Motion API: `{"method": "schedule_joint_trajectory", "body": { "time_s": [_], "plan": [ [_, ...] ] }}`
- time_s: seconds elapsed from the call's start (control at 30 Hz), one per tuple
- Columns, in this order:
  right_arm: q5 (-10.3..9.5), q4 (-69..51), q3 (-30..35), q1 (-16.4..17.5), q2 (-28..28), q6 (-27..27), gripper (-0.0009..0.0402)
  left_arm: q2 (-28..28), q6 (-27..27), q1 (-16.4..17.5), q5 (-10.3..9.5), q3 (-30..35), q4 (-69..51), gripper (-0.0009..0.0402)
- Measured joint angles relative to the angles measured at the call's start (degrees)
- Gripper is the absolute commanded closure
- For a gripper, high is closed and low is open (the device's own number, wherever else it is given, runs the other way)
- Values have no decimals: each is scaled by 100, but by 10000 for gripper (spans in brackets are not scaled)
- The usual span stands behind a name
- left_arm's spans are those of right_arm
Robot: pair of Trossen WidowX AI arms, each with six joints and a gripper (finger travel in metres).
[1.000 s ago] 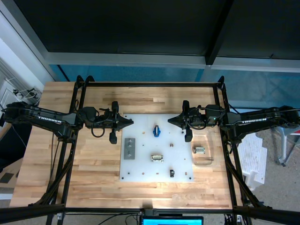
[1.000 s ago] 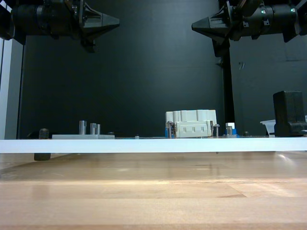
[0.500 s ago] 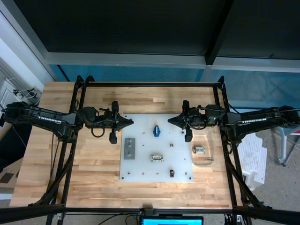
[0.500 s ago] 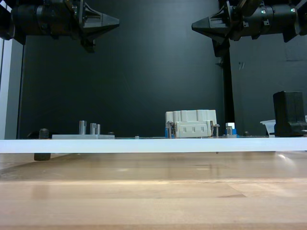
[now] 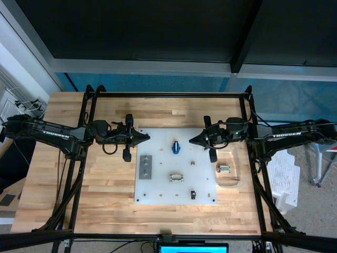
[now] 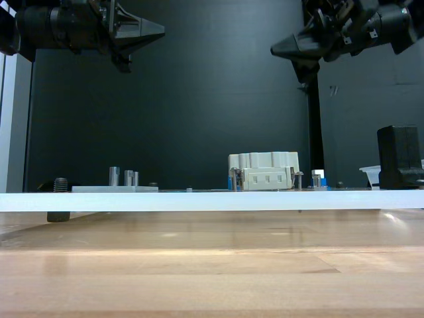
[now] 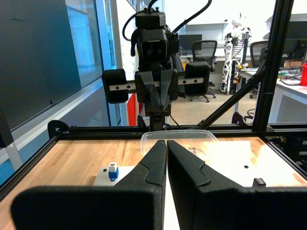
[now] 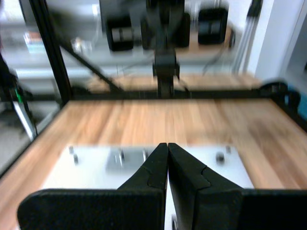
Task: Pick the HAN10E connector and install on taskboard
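Since 1 second ago the right gripper (image 5: 191,141) has tipped its nose downward and come slightly toward the near edge. In the low view (image 6: 273,48) it now points down and left instead of level. It hangs high over the right part of the taskboard (image 5: 158,158), just right of the blue knob (image 5: 175,147). Its 2 fingers (image 8: 156,165) are pressed together with nothing between them.

The left gripper (image 5: 148,137) has not shifted. It hovers level above the board's far left corner, pointing right, and its 2 fingers (image 7: 152,163) are likewise clenched on nothing.

The HAN10E connector (image 5: 224,168) lies in the clear tray (image 5: 231,182) on the table just right of the taskboard — near the right gripper's side, below it and well apart from its tip. A similar pale block (image 5: 176,178) stands on the board's middle, seen upright in the low view (image 6: 265,171). A grey metal block (image 5: 145,167) sits toward the board's left, and a small black part (image 5: 194,195) stands near its near edge.
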Motion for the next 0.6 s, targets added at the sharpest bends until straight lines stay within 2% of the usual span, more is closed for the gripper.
{"method": "schedule_joint_trajectory", "body": {
  "time_s": [0.27,0.4,0.53,0.6],
  "plan": [
    [15,-2627,876,13,33,-103,393,0,0,0,0,0,0,392],
    [299,-3665,1158,76,37,-76,393,0,2,0,0,2,0,392],
    [310,-4496,1405,98,37,-55,393,0,2,0,0,2,0,392],
    [385,-4859,1510,120,39,-24,393,0,2,0,0,2,0,392]
  ]
}}
